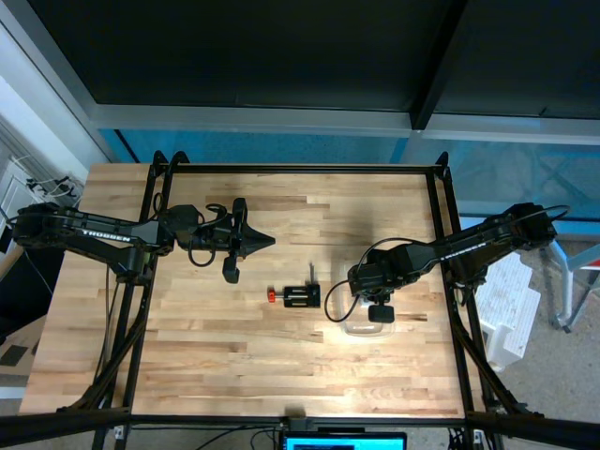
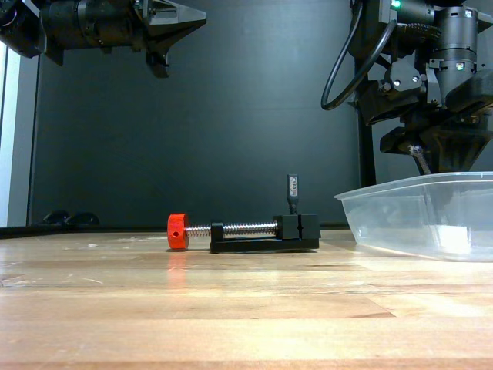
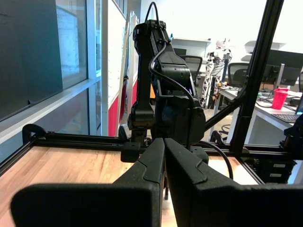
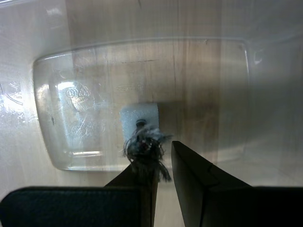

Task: Pick the usb-c connector and install on the hub

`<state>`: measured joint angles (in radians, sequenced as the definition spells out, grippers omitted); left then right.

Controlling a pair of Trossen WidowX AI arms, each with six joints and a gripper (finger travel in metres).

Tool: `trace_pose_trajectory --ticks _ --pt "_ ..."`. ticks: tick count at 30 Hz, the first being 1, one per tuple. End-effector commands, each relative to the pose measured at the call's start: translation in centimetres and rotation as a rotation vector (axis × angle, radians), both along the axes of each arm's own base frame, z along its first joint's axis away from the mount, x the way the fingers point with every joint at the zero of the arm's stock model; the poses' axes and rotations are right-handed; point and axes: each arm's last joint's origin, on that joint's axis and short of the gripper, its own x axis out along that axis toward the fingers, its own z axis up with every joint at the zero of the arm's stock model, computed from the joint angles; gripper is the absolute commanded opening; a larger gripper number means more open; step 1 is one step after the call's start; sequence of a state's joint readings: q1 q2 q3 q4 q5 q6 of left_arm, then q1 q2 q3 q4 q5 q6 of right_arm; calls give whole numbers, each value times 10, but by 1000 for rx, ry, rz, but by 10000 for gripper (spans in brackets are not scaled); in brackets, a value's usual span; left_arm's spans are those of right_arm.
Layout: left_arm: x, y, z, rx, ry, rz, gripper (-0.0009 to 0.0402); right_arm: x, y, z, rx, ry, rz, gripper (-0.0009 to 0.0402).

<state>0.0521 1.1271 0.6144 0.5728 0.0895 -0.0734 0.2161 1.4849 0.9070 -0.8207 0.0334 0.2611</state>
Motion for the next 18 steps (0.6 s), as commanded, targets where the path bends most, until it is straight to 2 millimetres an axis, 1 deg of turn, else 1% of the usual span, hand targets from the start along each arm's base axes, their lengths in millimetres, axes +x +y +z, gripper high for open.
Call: trace_pose_trajectory --ticks 1,12,18 --pt "0 0 0 0 0 0 0 -1 0 0 -1 8 0 35" --pt "0 0 0 0 0 0 0 -4 0 1 -6 37 -2 37" --pt "0 0 0 0 0 0 0 -3 0 12 -12 58 0 37"
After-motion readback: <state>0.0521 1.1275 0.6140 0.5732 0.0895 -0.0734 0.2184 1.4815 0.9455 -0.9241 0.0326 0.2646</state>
